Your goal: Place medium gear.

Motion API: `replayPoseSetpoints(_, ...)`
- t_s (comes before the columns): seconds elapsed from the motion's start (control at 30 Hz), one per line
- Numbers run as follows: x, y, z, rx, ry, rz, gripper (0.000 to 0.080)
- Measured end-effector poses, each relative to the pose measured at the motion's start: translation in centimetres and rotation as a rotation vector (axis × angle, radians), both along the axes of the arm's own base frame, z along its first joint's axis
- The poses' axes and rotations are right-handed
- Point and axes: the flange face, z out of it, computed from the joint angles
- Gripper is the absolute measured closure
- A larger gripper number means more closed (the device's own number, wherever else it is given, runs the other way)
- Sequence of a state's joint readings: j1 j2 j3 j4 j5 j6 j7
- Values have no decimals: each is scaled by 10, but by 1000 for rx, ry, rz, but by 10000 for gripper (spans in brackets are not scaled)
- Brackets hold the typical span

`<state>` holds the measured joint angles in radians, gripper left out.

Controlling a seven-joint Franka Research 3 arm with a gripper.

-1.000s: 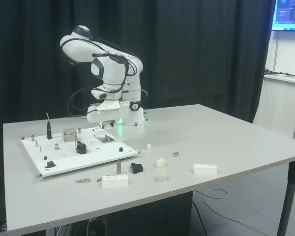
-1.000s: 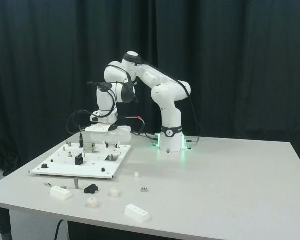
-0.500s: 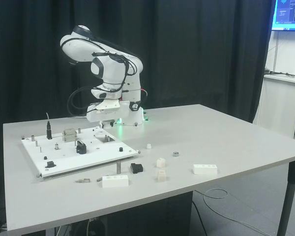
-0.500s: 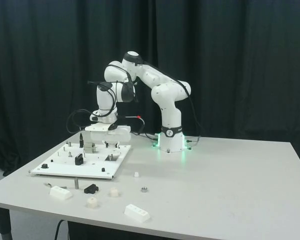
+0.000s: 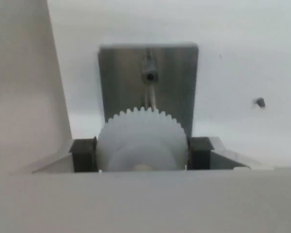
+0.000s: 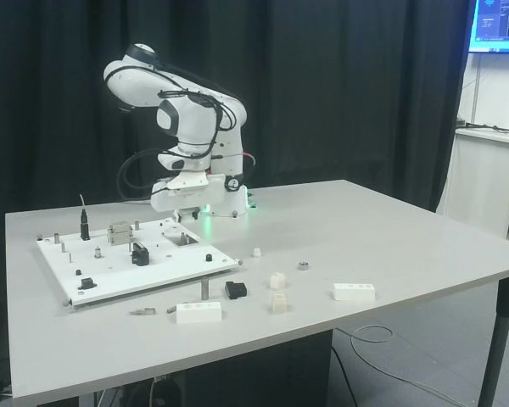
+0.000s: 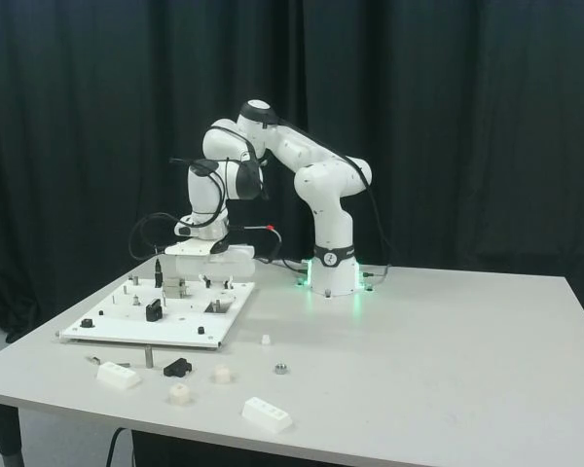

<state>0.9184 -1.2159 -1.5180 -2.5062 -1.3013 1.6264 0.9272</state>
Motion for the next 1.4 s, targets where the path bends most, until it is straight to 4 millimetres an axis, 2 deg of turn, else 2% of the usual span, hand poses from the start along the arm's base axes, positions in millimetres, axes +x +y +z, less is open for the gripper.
replayPoseSetpoints(0.27,12,19,-2,54,-51,27,406)
replayPoseSetpoints(0.5,30,47,-3,91,-83,35,406)
replayPoseSetpoints(1.1,76,160,-8,117,-101,48,406)
replayPoseSetpoints(1.4,98,200,-22,73,-116,69,406)
